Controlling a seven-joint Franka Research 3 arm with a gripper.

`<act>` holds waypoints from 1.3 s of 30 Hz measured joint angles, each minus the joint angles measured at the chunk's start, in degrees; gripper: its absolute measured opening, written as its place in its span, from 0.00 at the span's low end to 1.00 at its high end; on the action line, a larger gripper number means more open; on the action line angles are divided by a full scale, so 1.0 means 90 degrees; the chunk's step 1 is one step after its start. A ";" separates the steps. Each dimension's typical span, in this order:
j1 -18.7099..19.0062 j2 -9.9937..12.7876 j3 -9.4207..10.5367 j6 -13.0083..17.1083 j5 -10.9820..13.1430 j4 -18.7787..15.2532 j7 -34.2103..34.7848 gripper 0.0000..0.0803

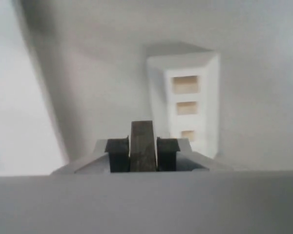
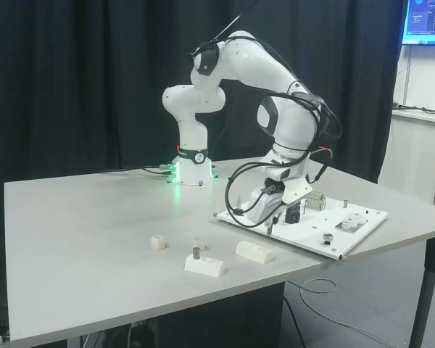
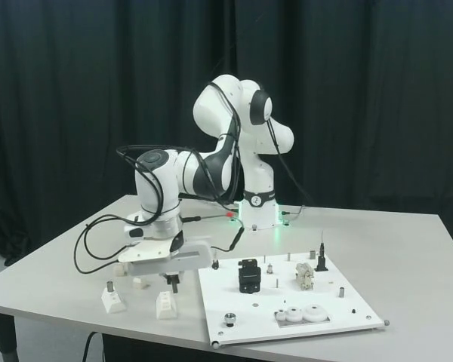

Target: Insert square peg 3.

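Near table (image 2: 72, 232) edge: white holder block (image 2: 204, 264) with a short pin, another white block (image 2: 254, 251), small cube (image 2: 157, 241). Gripper (image 1: 143, 157) low over the table, fingers (image 1: 118, 155) pinching the dark square peg (image 1: 142, 144) upright, just before the white three-slot block (image 1: 190, 105). White board (image 3: 287, 302) beside; arm base (image 2: 192, 168) far back.

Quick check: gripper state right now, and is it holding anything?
Gripper: shut on the square peg, above the white block with three square holes.
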 joint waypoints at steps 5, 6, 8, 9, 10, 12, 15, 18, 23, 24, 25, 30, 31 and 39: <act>0.0103 -0.0017 0.0001 -0.0134 0.0132 -0.0003 0.0090 0.14; 0.0129 -0.0021 0.0001 -0.0158 0.0172 -0.0003 0.0123 0.14; 0.0184 -0.0031 0.0001 -0.0188 0.0237 -0.0005 0.0211 0.14; 0.0213 -0.0036 0.0001 -0.0198 0.0272 -0.0005 0.0259 0.14; 0.0248 -0.0044 0.0002 -0.0210 0.0308 -0.0006 0.0312 0.14; 0.0316 -0.0060 0.0002 -0.0245 0.0379 -0.0006 0.0413 0.14; 0.0430 -0.0092 0.0003 -0.0302 0.0475 -0.0007 0.0546 0.14; 0.0557 -0.0132 0.0004 -0.0356 0.0564 -0.0014 0.0697 0.14; 0.0788 -0.0204 0.0011 -0.0478 0.0709 -0.0032 0.0974 0.14; 0.0838 -0.0222 0.0012 -0.0513 0.0728 -0.0039 0.1023 0.14; 0.0887 -0.0238 0.0015 -0.0548 0.0750 -0.0045 0.1071 0.14; 0.1137 -0.0316 0.0061 -0.0697 0.0838 -0.0090 0.1408 0.14; 0.1186 -0.0334 0.0078 -0.0723 0.0854 -0.0106 0.1480 0.14; 0.1571 -0.0573 0.0265 -0.0818 0.0897 -0.0421 0.2093 0.14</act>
